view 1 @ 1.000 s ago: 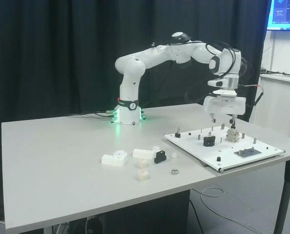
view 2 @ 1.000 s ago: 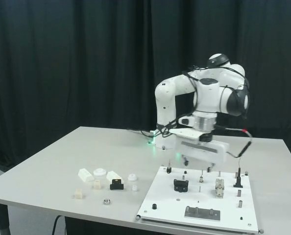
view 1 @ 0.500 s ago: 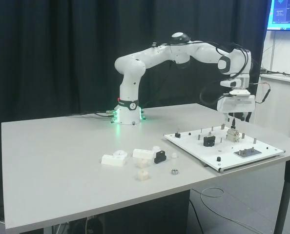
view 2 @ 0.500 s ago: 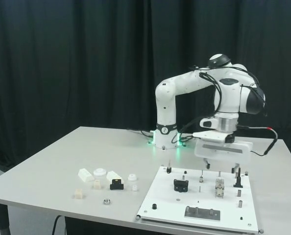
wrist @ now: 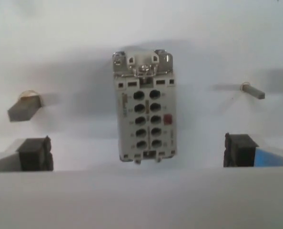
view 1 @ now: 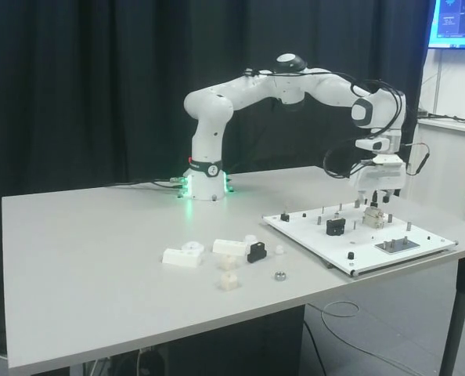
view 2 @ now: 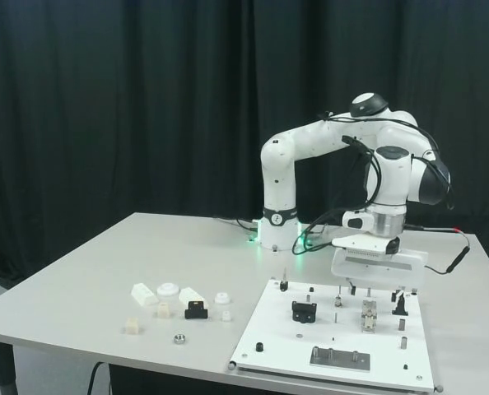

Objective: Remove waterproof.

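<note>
The gripper [wrist: 136,152] hangs wide open and empty over the connector [wrist: 143,110], probably rigid, light plastic; its long flat sides offer the surest hold.

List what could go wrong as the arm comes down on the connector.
1. The gripper straddles the connector with its jaws open; a skewed descent could land a finger on the connector's top.
2. Two pins stand close by on the white board and could be knocked.
</note>
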{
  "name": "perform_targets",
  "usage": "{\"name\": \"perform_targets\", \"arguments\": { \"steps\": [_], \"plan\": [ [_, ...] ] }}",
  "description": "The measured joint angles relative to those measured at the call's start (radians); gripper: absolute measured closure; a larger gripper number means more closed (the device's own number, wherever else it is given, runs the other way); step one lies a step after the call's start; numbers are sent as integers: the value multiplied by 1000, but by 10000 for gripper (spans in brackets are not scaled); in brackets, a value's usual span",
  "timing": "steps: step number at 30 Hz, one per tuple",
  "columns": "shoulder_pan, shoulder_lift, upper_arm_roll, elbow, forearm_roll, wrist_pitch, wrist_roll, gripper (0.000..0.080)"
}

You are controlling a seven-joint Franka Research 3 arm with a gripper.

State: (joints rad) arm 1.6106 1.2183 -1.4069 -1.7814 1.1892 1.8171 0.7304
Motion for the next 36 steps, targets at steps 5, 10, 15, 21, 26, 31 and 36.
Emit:
{"name": "perform_targets", "arguments": {
  "steps": [5, 10, 15, 21, 26, 31, 36],
  "plan": [
    [-11, 0, 13, 2, 0, 6, -15, 3],
    [-22, 0, 22, 9, 1, 6, -23, 3],
    [-34, 0, 33, 22, 4, 6, -24, 3],
    [-47, -1, 43, 39, 7, 1, -24, 3],
    [-54, -2, 51, 48, 8, -2, -24, 3],
    [-61, -3, 57, 55, 8, -5, -24, 3],
    [-64, -3, 59, 57, 8, -9, -24, 3]
  ]
}}
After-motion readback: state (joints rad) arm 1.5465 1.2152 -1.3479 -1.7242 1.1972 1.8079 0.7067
